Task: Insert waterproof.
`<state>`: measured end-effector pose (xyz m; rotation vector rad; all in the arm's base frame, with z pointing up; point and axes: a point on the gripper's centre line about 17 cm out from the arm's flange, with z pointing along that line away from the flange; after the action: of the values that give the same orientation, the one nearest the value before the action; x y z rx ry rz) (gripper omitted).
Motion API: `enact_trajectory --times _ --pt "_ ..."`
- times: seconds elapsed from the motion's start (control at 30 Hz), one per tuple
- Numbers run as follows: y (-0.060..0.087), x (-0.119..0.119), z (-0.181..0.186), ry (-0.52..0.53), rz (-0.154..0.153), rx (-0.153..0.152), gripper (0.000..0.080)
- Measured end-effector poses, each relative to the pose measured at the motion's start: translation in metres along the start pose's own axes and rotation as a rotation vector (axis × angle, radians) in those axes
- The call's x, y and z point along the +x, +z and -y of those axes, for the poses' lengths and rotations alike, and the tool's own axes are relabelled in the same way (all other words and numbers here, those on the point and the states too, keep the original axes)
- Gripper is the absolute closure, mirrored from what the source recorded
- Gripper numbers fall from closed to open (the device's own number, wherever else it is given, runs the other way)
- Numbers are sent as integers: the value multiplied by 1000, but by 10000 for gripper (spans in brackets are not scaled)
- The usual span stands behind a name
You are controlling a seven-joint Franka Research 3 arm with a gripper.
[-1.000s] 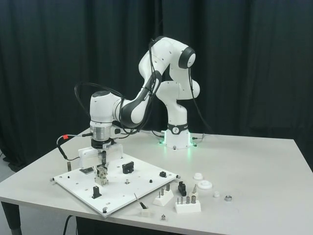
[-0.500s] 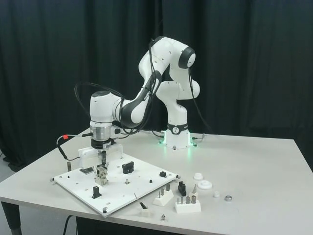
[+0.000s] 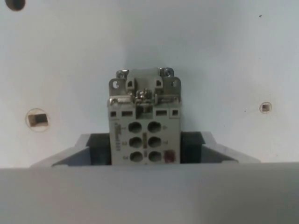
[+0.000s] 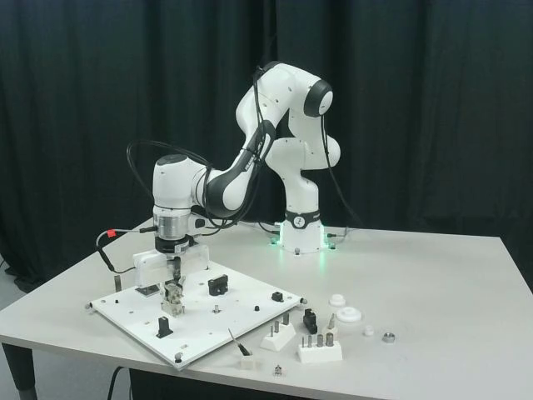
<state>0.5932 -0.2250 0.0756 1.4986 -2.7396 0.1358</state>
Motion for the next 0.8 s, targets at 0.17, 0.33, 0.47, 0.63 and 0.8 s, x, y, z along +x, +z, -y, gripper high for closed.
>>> enact_trajectory --times 0.17,0.33,0.47,0.63,0.8 --pt "0 0 0 1 0 1 492" --pt "0 0 1 4 0 2 492" --pt "-1 0 1 14 2 3 492" --pt "-1 0 1 20 4 3 492" --pt "-2 2 2 22 4 4 492"
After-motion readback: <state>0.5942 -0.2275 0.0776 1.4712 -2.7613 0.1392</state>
